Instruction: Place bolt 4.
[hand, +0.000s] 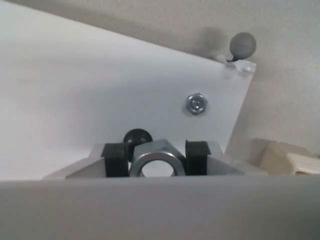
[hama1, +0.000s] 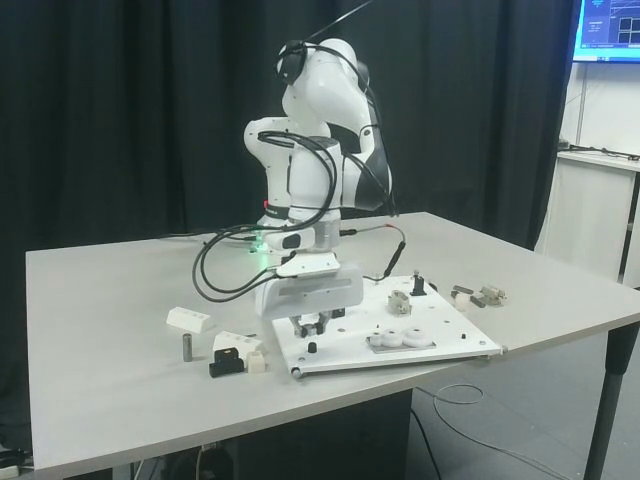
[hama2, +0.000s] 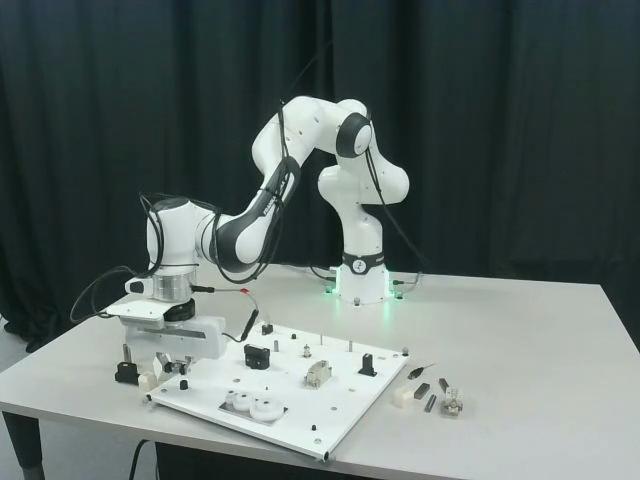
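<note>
My gripper (hand: 156, 160) is shut on a grey metal bolt (hand: 157, 156) with a hex head, held between the two black fingers (hand: 114, 159). It hangs low over the near-left corner of the white assembly board (hand: 75, 90). Just beyond the bolt a small black knob (hand: 137, 137) stands on the board. In the first room view the gripper (hama1: 308, 325) sits just above the board (hama1: 440, 352), with the knob (hama1: 312, 347) in front of it. In the second room view the gripper (hama2: 172, 362) is at the board's (hama2: 330, 425) left end. The bolt's lower end is hidden.
A fastened hex nut (hand: 195, 103) and a grey ball (hand: 242, 45) mark the board's corner. White gears (hama1: 400, 338), a black bracket (hama1: 418, 286) and small fixtures stand on the board. Loose parts lie left of it (hama1: 225, 362) and right of it (hama1: 480, 295).
</note>
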